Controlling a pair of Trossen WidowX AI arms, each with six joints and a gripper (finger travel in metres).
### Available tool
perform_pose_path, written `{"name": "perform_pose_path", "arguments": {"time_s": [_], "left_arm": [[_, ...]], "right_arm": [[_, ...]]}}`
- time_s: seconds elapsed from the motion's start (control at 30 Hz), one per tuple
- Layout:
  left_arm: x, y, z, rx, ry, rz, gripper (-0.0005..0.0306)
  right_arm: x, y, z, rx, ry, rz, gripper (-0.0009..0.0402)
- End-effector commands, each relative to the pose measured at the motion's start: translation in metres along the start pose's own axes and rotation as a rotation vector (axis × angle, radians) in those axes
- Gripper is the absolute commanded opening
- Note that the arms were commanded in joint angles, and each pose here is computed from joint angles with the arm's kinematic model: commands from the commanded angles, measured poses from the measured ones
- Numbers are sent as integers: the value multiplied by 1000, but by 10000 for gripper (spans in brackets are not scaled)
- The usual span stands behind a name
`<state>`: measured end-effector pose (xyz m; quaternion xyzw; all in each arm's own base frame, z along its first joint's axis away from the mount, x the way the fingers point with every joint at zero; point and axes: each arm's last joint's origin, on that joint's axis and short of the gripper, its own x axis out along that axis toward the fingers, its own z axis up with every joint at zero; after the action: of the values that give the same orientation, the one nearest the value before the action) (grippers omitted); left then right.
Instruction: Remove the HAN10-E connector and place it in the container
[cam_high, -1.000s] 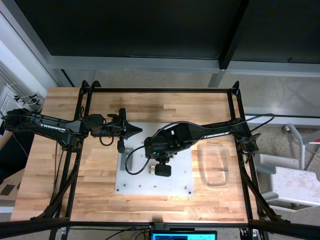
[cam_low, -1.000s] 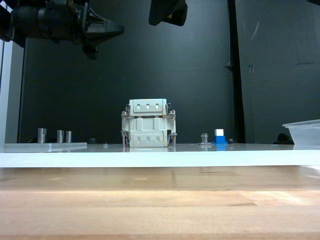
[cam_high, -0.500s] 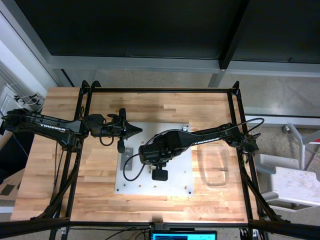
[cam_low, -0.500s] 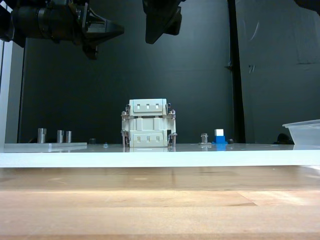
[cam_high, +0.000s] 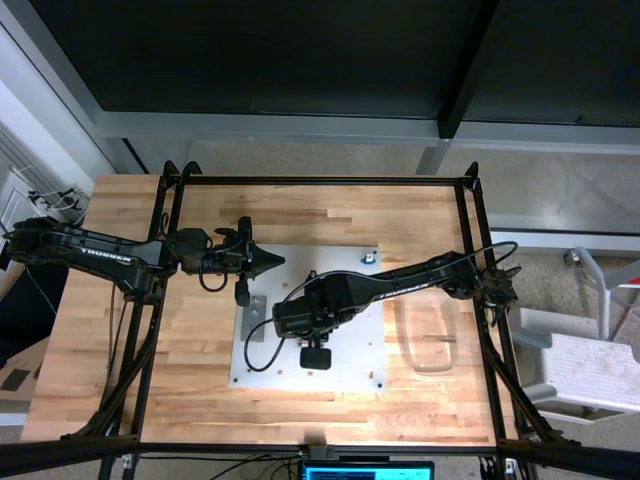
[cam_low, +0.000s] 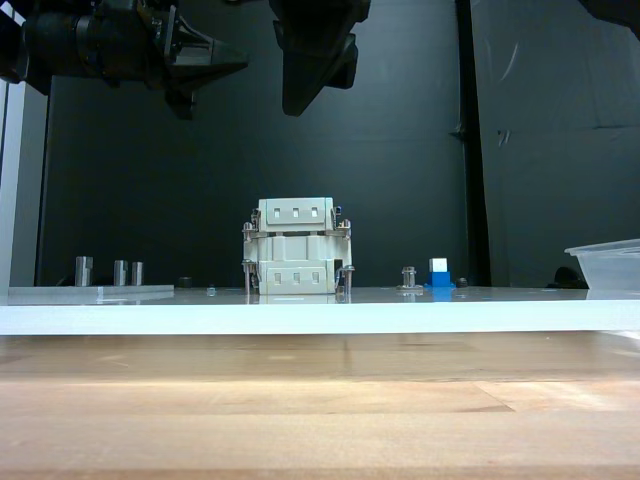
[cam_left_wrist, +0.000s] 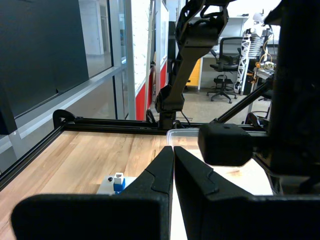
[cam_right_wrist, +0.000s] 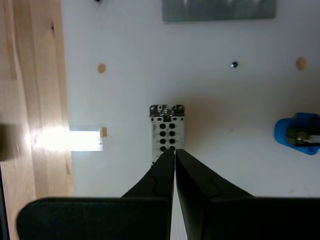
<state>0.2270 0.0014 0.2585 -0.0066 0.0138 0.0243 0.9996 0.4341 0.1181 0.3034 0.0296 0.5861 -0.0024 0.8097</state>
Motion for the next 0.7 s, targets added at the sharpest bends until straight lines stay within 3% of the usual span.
{"name": "perform_pose_path", "arguments": {"time_s": [0.03, 0.43, 0.7], "left_arm": [[0, 0, 0, 0, 0, 0, 0], [0, 0, 0, 0, 0, 0, 0], [0, 0, 0, 0, 0, 0, 0]], "right_arm": [[3, 0, 0, 2, 5, 2, 42], [14, 0, -1, 4, 22, -2, 214], [26, 1, -3, 1, 28, -6, 282]]}}
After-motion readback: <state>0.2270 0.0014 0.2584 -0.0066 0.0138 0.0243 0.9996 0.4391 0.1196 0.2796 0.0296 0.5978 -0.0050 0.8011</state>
